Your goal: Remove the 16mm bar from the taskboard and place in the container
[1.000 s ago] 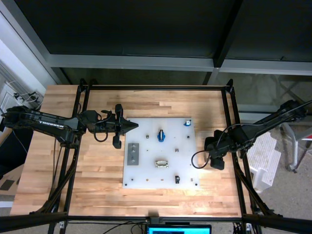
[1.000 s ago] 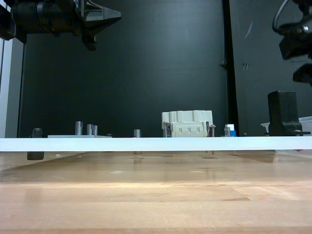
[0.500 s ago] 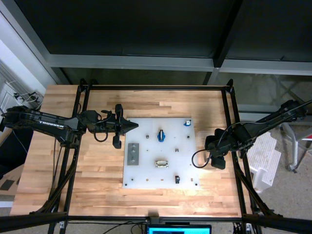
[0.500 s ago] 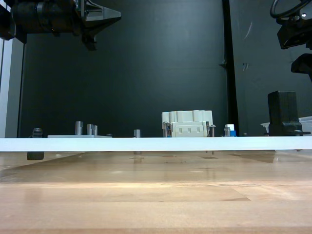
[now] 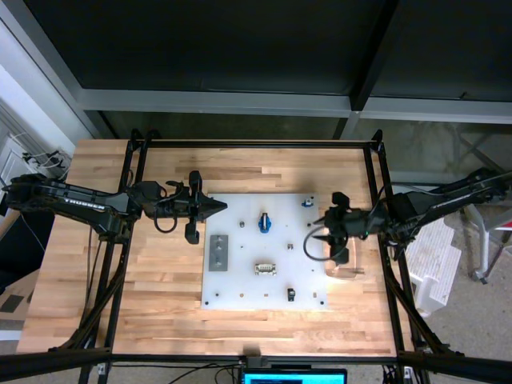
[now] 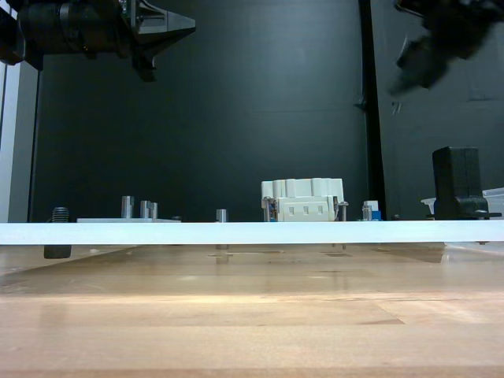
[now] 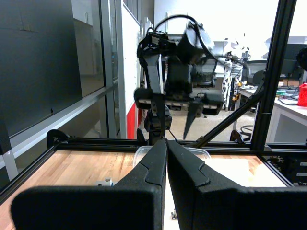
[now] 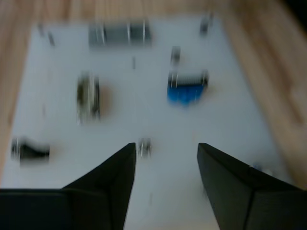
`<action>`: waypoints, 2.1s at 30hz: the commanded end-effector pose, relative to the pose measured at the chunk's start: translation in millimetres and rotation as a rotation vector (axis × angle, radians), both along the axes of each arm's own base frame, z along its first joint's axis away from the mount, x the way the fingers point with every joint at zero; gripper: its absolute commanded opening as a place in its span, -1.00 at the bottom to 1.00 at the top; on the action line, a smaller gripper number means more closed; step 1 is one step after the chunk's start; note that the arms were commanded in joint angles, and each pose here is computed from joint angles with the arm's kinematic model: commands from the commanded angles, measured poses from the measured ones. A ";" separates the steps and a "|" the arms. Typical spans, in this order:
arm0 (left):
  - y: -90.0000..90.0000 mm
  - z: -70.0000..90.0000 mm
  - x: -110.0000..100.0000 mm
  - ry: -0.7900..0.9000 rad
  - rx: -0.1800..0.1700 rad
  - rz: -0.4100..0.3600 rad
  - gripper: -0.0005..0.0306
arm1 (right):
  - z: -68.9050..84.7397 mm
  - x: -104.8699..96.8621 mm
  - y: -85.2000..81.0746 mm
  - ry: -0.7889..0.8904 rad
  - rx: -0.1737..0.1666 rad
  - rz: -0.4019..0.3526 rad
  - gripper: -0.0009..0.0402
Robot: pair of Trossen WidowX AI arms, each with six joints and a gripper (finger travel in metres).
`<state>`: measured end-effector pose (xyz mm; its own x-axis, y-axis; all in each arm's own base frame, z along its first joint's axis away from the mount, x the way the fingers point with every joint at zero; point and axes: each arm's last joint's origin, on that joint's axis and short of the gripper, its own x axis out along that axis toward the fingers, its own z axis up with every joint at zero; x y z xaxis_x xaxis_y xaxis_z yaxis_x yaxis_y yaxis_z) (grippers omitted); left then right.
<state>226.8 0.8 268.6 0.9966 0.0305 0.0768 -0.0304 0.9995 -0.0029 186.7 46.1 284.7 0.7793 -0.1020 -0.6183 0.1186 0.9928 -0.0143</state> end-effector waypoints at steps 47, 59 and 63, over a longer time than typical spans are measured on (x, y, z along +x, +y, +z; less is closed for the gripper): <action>0.1 -0.1 0.1 0.000 0.000 0.000 -0.96 | -0.1 28.1 -45.9 -0.713 -0.026 0.064 -0.96; 0.1 -0.1 0.1 0.000 0.000 0.000 -0.96 | -0.2 28.1 -45.9 -0.712 -0.026 0.064 -0.96; 0.0 -0.1 0.1 0.000 0.000 0.000 -0.97 | -0.2 28.1 -45.9 -0.712 -0.026 0.064 -0.96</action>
